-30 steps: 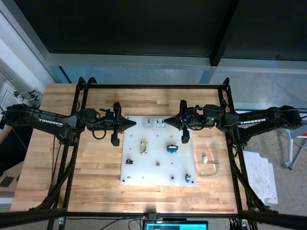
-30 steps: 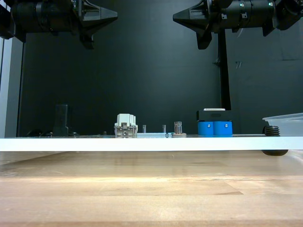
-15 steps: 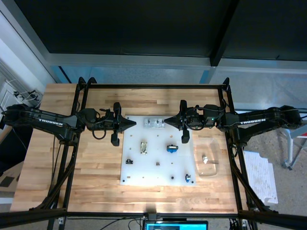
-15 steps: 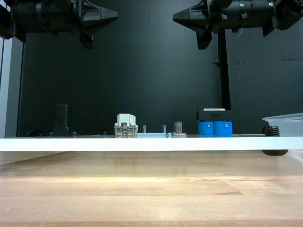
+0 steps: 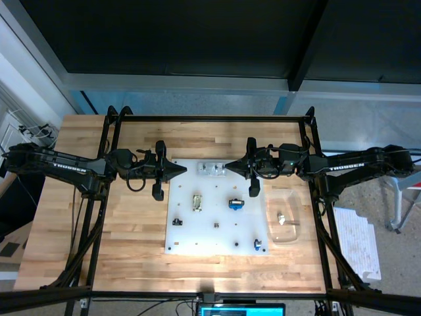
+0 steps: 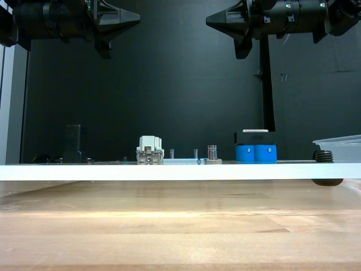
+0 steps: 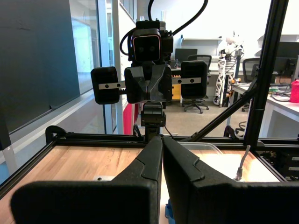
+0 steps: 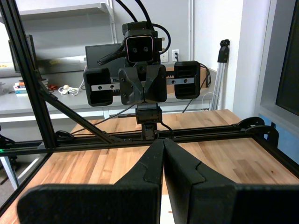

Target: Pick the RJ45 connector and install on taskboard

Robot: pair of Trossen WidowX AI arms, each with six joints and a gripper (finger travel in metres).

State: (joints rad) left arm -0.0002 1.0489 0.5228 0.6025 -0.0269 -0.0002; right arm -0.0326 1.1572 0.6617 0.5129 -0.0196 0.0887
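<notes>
Left gripper (image 7: 162, 138), right gripper (image 8: 163, 140) high over board (image 5: 197, 232), both pressed shut, empty. Can't tell if jack (image 5: 257, 245) is filled; a half-seated connector could pop loose.

Small blue jack (image 5: 257, 246) on white board (image 5: 184, 227), near right corner, connector's place unclear.
</notes>
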